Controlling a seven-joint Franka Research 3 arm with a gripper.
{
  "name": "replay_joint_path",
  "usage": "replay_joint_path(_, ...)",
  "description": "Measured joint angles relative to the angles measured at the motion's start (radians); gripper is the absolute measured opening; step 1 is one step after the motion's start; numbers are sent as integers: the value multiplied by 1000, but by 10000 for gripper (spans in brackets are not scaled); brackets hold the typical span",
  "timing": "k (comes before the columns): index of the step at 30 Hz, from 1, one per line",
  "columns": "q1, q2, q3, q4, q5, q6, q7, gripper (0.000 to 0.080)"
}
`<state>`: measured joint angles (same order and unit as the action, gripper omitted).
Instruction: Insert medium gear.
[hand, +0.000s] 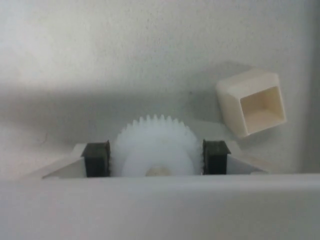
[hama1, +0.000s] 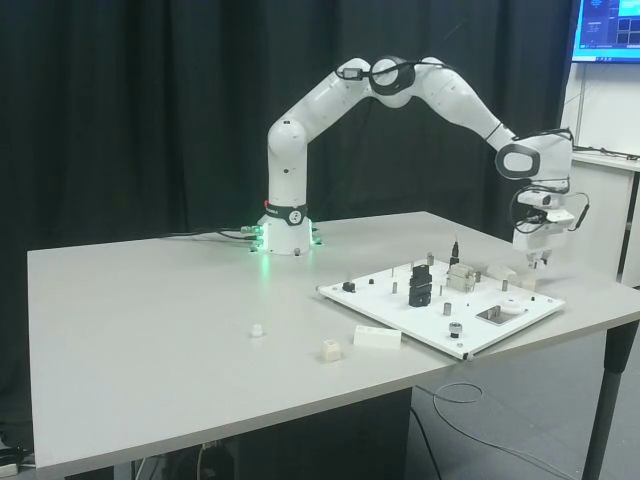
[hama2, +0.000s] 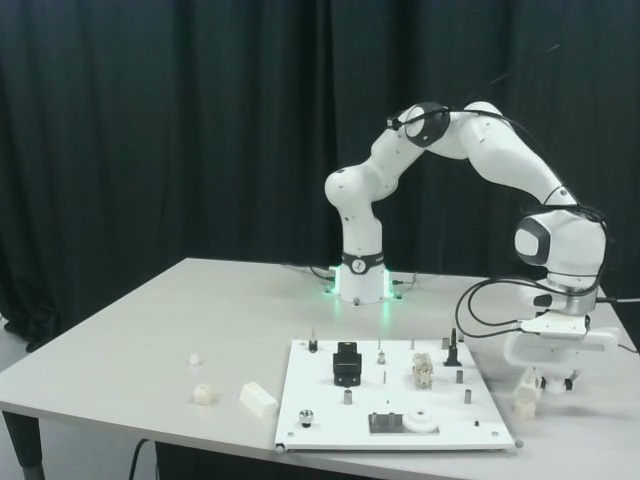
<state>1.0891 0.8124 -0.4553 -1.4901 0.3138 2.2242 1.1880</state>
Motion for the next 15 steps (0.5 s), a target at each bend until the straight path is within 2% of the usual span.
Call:
replay_joint_path(5,0,0,-6,10,0,-16,-6,396)
replay_joint_path(15,0,0,-11,12,0,-17,-12,396)
